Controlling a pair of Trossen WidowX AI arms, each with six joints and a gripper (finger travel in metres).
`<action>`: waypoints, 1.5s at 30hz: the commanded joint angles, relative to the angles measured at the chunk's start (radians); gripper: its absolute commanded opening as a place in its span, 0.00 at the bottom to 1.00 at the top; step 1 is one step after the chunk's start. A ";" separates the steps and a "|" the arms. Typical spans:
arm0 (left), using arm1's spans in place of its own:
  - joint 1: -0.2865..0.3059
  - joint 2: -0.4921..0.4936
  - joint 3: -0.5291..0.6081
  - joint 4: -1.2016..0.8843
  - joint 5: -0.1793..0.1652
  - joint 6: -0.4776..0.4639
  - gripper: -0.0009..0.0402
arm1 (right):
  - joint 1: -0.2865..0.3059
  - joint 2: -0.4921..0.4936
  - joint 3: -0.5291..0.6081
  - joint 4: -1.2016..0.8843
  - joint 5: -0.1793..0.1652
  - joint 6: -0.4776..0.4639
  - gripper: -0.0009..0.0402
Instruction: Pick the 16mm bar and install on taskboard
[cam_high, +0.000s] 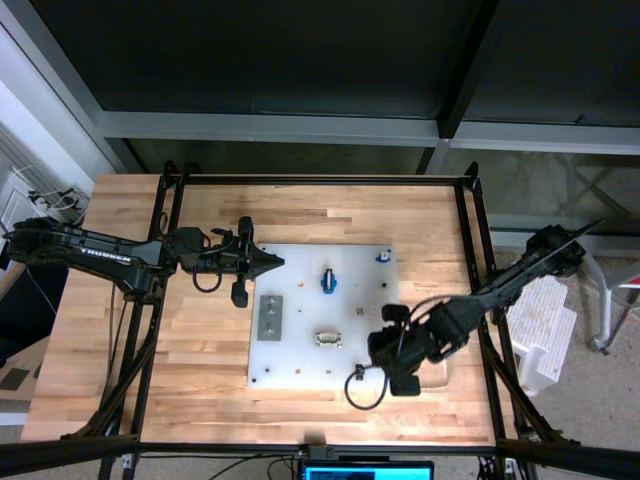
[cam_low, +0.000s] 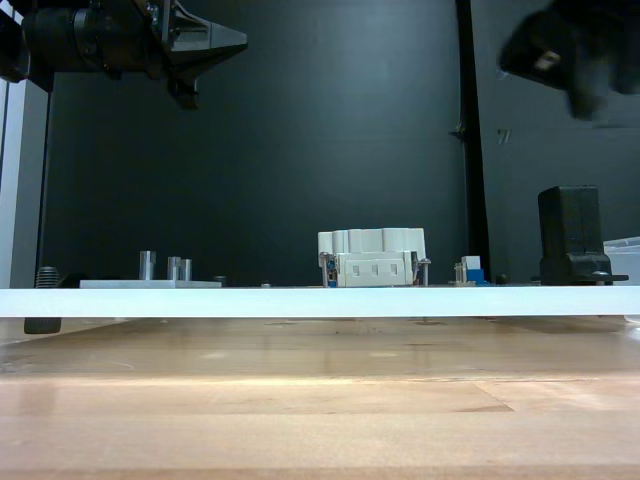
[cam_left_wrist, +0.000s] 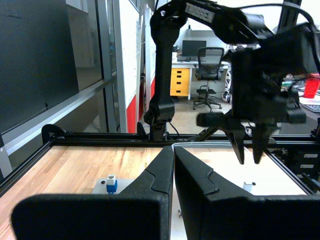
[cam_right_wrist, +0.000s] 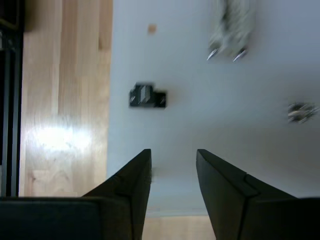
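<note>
The bare wood of the bench (cam_high: 200, 380) lies nearest, and on it sits the white board (cam_high: 290, 352) with its grey block (cam_high: 270, 315), blue knob (cam_high: 329, 281) and pale connector (cam_high: 327, 341).

The right gripper (cam_right_wrist: 173, 152) hangs over the board's near right corner, pointing down at the plastic. Its jaws are spread and hold nothing. Just ahead of them on the board lies a small dark piece (cam_right_wrist: 146, 96) with a grey glint. I cannot tell whether that is the bar or only a fitting. I cannot pick out the bar for certain anywhere, but neither arm has it.

I would say the step in hand is finding and reaching the bar. To do it well, the right arm should keep its jaws wide and centre them over the rod. It should go straight down until the tips nearly meet the surface, since so small a thing is easily pushed aside or pinched off-centre. A slow squeeze across the rod's width would keep it square for the hole.

The right arm reaches in from its side with the wrist bent steeply down. The left gripper (cam_high: 270, 262) is held level and high above the board's far left edge, with its jaws pressed together and empty.
</note>
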 joint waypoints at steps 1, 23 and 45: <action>0.000 0.000 0.000 0.000 0.000 0.000 0.02 | -0.054 -0.041 -0.001 0.008 0.010 -0.060 0.25; 0.000 0.000 0.000 0.000 0.000 0.000 0.02 | -0.393 -0.328 -0.203 0.402 0.007 -0.407 0.02; 0.000 0.000 0.000 0.000 0.000 0.000 0.02 | -0.565 -0.481 -0.428 0.886 -0.145 -0.508 0.02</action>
